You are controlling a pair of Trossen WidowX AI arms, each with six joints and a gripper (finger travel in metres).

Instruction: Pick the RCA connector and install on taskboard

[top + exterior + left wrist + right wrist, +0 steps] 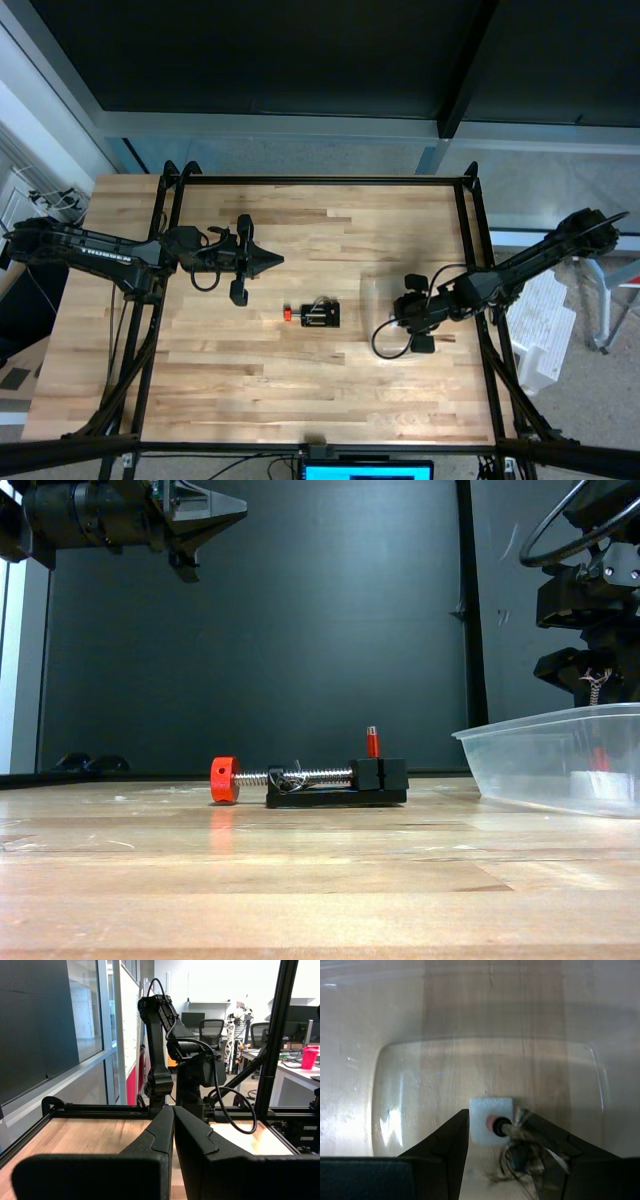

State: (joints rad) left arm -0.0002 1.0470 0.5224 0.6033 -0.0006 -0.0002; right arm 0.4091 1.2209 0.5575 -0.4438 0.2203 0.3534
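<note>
The taskboard is a small black block with a red-orange knob and a silver screw, lying mid-table; it also shows in the low view. The RCA connector sticks in a white foam block on the floor of a clear tray, with thin wires trailing from it. My right gripper hangs open just above the tray, one finger on each side of the connector and foam block. My left gripper is shut on nothing, held high over the left of the table, well away from the taskboard.
A black frame rails the table's edges. The clear tray's walls surround the right gripper's working space. A looped cable hangs by the right wrist. Bare wood lies between the taskboard and the tray.
</note>
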